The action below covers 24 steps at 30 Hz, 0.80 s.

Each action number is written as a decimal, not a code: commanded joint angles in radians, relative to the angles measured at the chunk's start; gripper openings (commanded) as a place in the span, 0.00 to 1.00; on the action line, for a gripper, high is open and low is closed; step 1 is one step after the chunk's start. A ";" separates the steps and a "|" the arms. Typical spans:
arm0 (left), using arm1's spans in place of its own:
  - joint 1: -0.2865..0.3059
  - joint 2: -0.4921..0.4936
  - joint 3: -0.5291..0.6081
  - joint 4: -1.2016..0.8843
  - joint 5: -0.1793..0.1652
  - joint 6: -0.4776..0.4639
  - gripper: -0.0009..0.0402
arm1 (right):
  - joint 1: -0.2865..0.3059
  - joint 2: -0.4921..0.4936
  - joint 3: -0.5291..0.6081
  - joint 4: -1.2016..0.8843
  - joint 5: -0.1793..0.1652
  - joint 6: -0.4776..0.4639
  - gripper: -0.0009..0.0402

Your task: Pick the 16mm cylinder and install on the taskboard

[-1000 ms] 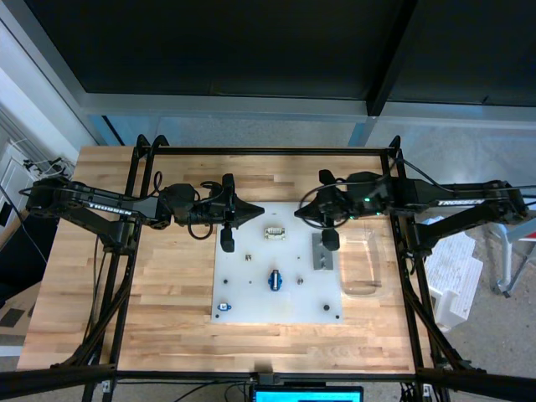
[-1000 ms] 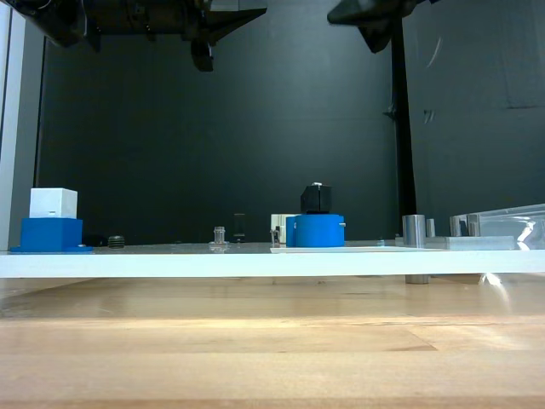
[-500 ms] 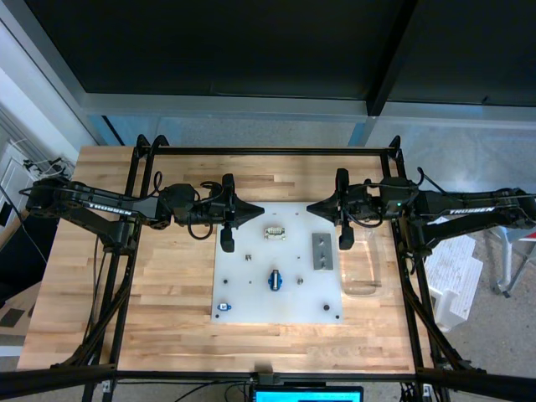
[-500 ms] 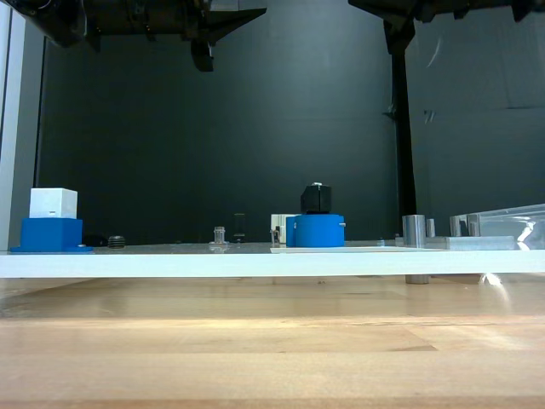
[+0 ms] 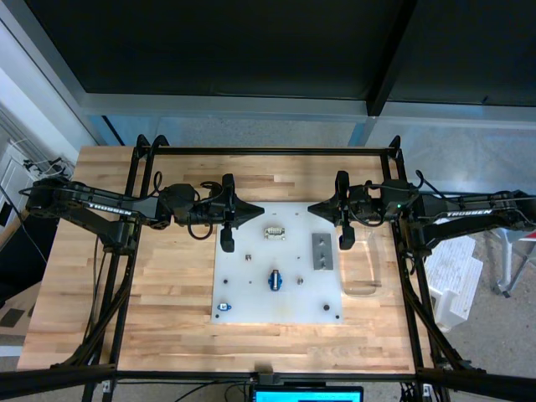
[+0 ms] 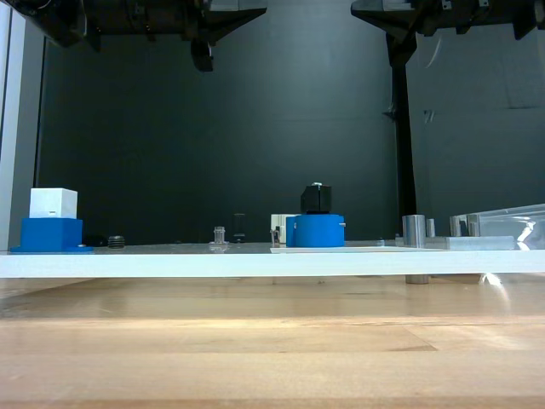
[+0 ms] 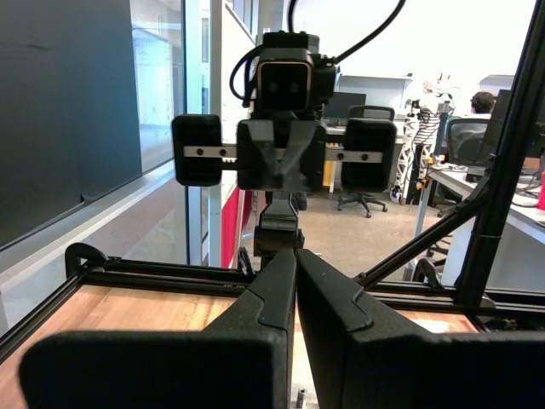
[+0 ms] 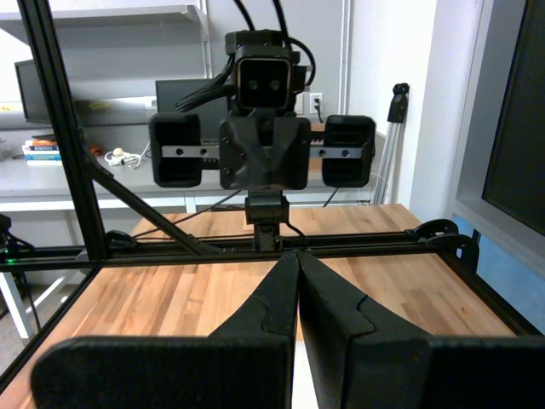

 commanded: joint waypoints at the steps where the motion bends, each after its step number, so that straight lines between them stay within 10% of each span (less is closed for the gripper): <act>1: 0.000 0.000 0.000 0.000 0.000 0.000 0.02 | -0.021 0.001 0.000 0.008 -0.040 0.000 0.02; 24: 0.000 0.000 0.000 0.000 0.000 0.000 0.02 | -0.005 0.001 -0.004 0.026 -0.029 0.011 0.02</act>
